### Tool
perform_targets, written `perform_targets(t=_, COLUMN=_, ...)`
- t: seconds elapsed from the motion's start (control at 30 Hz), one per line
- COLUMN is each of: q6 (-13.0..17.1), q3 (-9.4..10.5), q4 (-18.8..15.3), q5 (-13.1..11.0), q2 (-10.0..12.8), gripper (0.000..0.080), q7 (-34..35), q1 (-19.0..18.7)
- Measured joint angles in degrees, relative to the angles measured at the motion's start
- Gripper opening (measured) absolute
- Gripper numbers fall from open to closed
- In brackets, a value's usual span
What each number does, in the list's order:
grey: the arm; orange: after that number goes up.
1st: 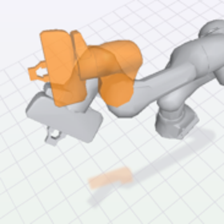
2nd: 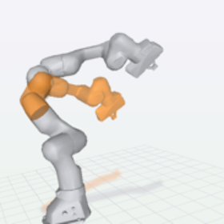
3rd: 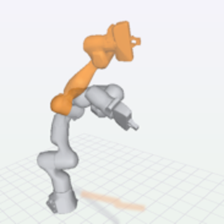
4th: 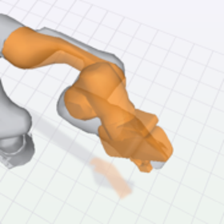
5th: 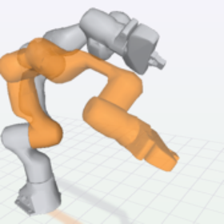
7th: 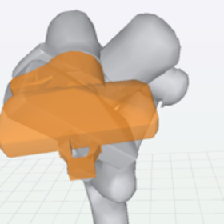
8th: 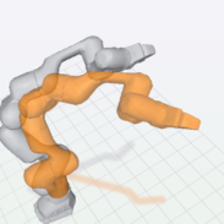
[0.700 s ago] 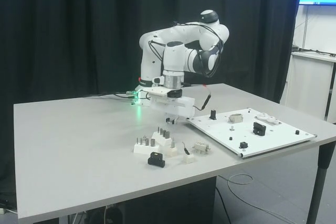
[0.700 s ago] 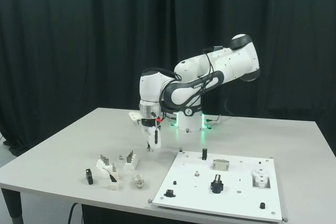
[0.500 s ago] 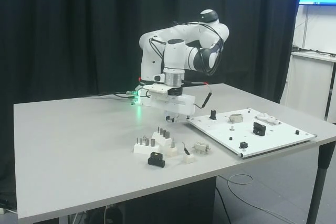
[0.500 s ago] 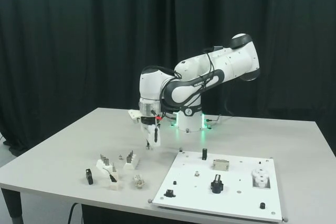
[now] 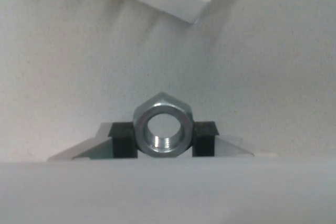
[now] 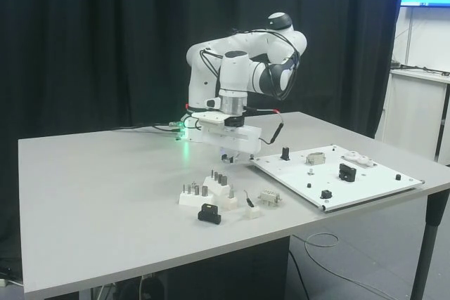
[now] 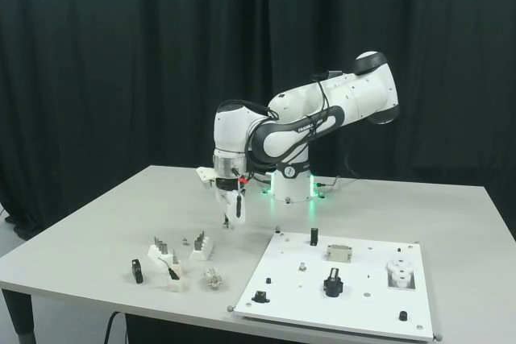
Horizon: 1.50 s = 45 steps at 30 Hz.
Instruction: Insert bolt 4.
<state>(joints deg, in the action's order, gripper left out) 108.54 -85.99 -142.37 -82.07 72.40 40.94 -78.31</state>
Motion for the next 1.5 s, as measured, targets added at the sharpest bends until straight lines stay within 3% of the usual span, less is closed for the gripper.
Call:
perform_targets(t=0.87, q6=1.01, q3=0.02, q4=1.98, q5=-1.10, q2=0.00, gripper=0.0224, q7=0.00, q1=0.86)
perform_targets(t=1.2, q6=1.01, q3=-0.02, q4=5.36, q5=-2.87, q2=-0.35, gripper=0.0224, q7=1.27, q1=0.18)
perform_targets(t=1.5, q6=1.01, q3=-0.07, q4=10.14, q5=-2.97, q2=-0.43, gripper=0.0224, q7=6.77, q1=-1.76)
